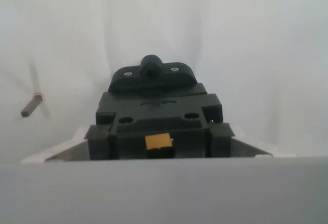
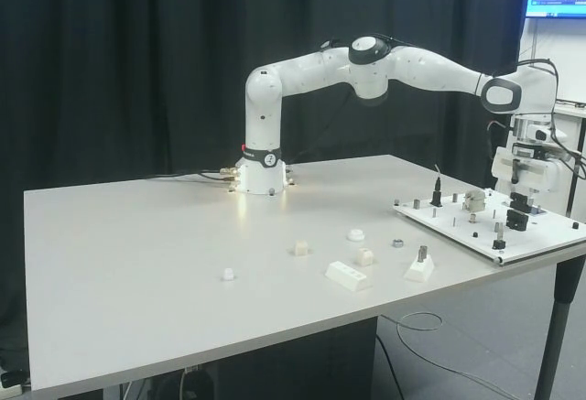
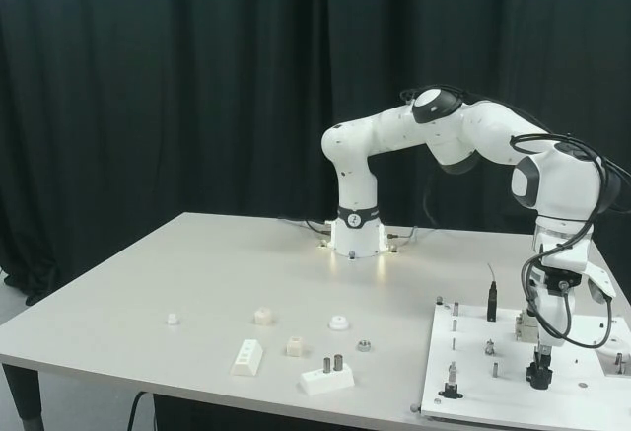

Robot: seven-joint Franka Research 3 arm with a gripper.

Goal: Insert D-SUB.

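Observation:
My gripper [image 2: 518, 210] hangs straight down over the far right part of the white assembly board [image 2: 458, 221], low above its surface. It is shut on a black D-SUB connector [image 1: 156, 114], which fills the middle of the wrist view with the white board [image 1: 256, 55] behind it. In the second room view the gripper [image 3: 540, 357] holds the black connector [image 3: 537, 374] with its lower end at or just above the board [image 3: 473, 401]; whether they touch cannot be told. The socket beneath is hidden by the connector.
Small pegs and a tall black pin [image 3: 491, 305] stand on the board. A short grey peg [image 1: 32, 105] shows beside the connector. Several white blocks [image 2: 348, 275] and a small nut [image 2: 397, 243] lie on the grey table [image 2: 137, 235] left of the board.

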